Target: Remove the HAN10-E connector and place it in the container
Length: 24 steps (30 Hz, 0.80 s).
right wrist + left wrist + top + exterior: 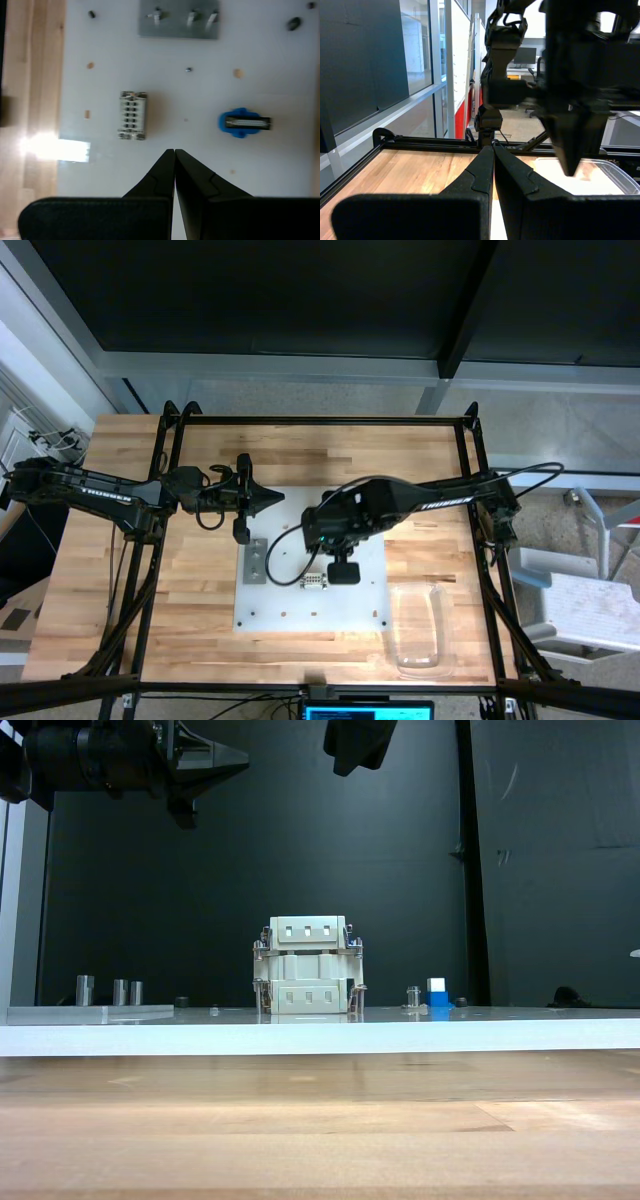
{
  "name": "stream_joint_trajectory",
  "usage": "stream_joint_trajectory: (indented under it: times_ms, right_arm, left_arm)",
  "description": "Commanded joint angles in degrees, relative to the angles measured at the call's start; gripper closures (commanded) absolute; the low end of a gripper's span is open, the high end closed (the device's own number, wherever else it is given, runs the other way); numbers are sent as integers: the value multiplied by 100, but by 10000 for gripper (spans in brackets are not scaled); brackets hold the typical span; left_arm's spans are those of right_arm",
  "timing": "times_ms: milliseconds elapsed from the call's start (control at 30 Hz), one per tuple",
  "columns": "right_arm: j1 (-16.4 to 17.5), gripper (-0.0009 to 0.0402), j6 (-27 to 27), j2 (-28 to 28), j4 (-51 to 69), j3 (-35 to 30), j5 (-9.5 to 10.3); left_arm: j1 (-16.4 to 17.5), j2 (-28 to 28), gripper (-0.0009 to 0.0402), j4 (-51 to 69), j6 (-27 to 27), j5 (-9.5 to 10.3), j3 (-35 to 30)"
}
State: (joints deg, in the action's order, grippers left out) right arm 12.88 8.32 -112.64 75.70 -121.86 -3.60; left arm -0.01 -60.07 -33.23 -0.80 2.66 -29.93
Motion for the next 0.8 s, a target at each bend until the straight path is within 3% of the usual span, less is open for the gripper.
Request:
stream_joint_trajectory:
  times_ms: [33, 300, 800]
  right_arm:
    - [85, 393, 81, -282, 160, -293, 9]
    - [247, 371, 173, -743, 184, -623, 9]
    - [367, 160, 612, -1329, -17, -621, 13]
  left_arm:
    - [2, -2, 393, 0, 0, -2, -2]
    - [2, -2, 393, 0, 0, -2, -2]
    - [2, -2, 393, 22, 0, -2, -2]
